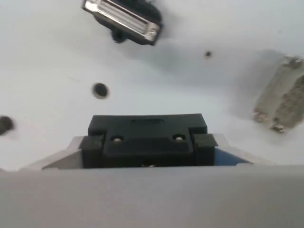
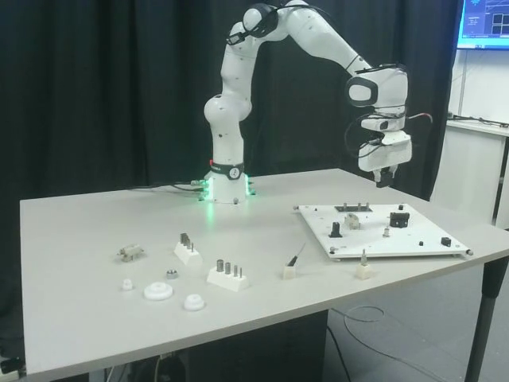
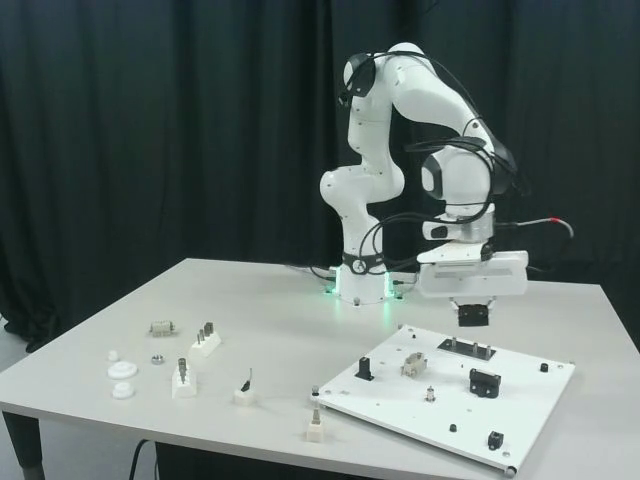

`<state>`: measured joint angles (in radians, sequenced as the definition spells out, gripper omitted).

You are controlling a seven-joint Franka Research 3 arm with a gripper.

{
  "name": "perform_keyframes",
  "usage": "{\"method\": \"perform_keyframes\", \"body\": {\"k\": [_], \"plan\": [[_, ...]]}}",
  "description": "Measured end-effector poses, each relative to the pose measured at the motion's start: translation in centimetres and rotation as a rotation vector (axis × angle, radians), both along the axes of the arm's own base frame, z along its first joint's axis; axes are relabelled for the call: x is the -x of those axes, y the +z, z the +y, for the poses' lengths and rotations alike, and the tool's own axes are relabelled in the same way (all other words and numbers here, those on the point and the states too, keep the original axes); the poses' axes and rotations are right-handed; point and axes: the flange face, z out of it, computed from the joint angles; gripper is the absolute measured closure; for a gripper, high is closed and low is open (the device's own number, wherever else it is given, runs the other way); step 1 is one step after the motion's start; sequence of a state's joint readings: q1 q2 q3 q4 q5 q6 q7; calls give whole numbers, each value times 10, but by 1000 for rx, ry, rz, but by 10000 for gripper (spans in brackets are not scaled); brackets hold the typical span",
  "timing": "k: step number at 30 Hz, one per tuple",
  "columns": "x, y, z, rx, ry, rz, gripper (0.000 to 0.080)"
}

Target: Insert D-SUB.

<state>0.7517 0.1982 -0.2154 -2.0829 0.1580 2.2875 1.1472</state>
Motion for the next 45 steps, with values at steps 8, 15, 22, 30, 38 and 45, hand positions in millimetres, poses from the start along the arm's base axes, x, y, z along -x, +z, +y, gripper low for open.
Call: {"method": "perform_keyframes", "body": {"k": [8, 15, 22, 30, 38, 45], "plan": [[-6, -2, 19, 5, -113, -3, 416], [-18, -11, 26, 16, -183, 4, 416], [-31, -18, 28, 26, -248, 34, 416], [-43, -23, 25, 64, -330, 79, 416], [-48, -24, 28, 89, -363, 103, 416], [-53, -23, 29, 94, -364, 94, 416]]}}
